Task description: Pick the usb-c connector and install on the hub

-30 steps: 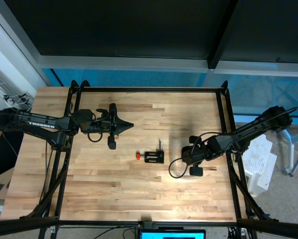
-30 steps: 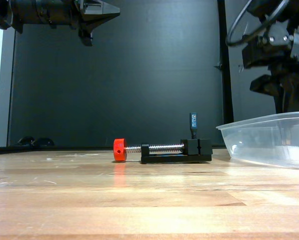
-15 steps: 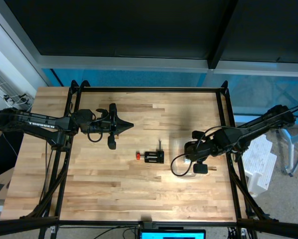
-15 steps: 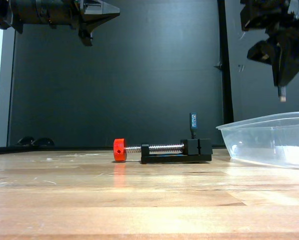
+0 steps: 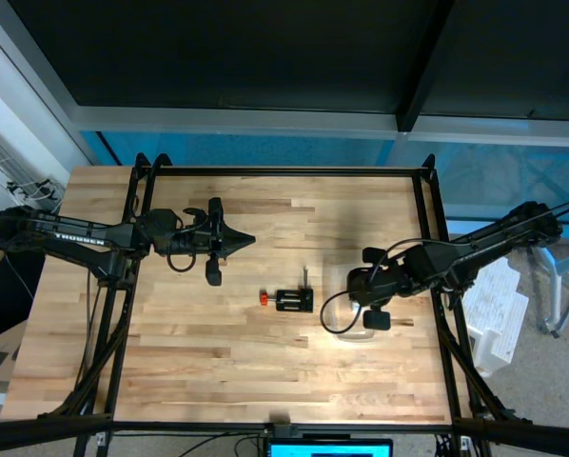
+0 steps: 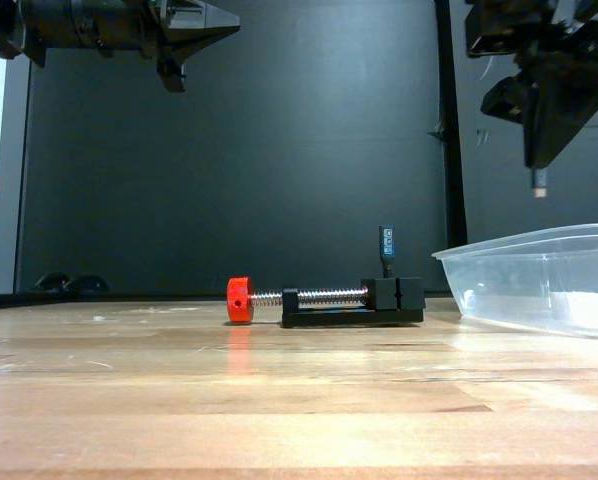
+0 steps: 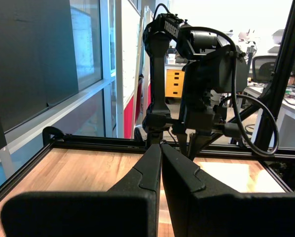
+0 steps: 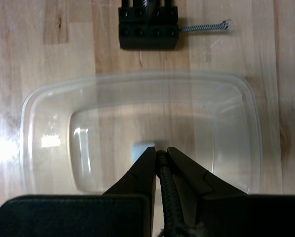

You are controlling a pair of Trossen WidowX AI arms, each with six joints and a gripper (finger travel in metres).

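Both aloft, left gripper (image 5: pixel 252 239), right gripper (image 8: pixel 160 149) (connector (image 6: pixel 540 187))

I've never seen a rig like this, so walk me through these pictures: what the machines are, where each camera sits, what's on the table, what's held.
Two robot arms stand at the sides of a wooden table. One picture looks down from above, and one looks level along the tabletop. Each arm also carries a camera that looks along its own gripper. The left gripper is parked high over the table's left side, its fingers shut on nothing. The right gripper hangs above a clear plastic tray and pinches a small dark piece, the usb-c connector. A whitish square bit lies in the tray. Beside the tray sits the hub, a small black block with a red knob. The connector is meant to go on the hub.
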